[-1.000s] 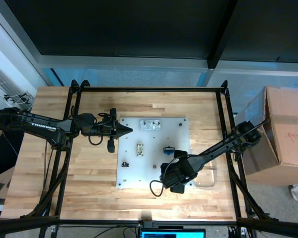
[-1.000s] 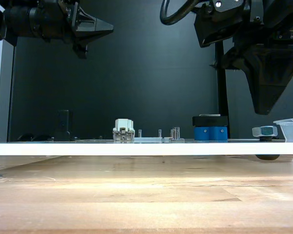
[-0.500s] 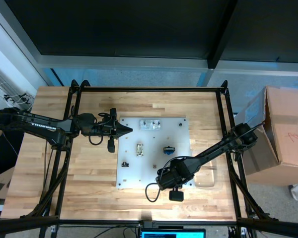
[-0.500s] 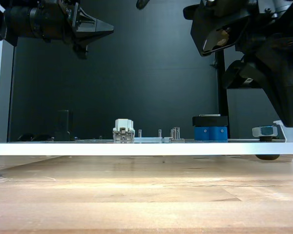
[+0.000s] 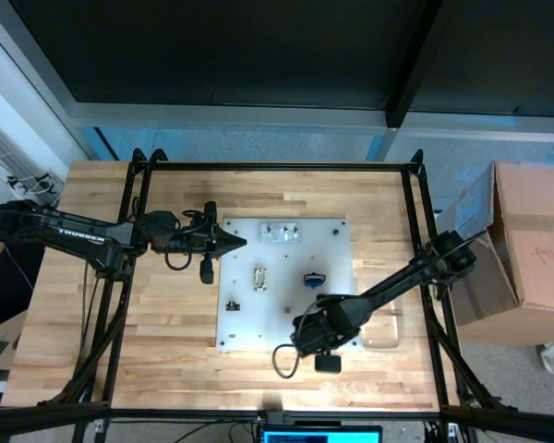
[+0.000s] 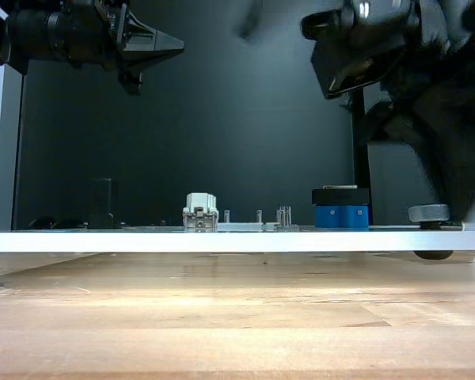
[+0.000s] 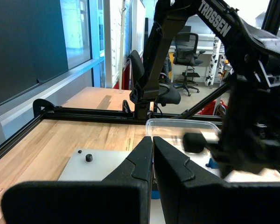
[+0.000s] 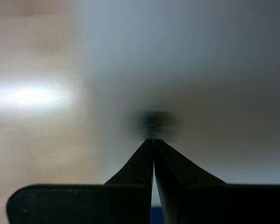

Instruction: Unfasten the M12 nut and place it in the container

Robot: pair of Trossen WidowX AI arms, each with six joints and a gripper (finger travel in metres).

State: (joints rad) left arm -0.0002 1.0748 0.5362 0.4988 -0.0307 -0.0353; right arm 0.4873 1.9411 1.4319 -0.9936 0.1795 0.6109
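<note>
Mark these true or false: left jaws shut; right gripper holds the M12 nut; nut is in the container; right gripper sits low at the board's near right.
1. Left gripper jaws are shut, over the board's far left part. True.
2. Right gripper holds the M12 nut. False: its jaws are shut on nothing.
3. The nut is in the container. False: it sits on its stud.
4. Right gripper is low at the board's near right. True.

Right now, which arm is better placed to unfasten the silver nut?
Probably right: the right gripper hangs low beside the silver nut; the left gripper hovers high near the white board's left edge.
</note>
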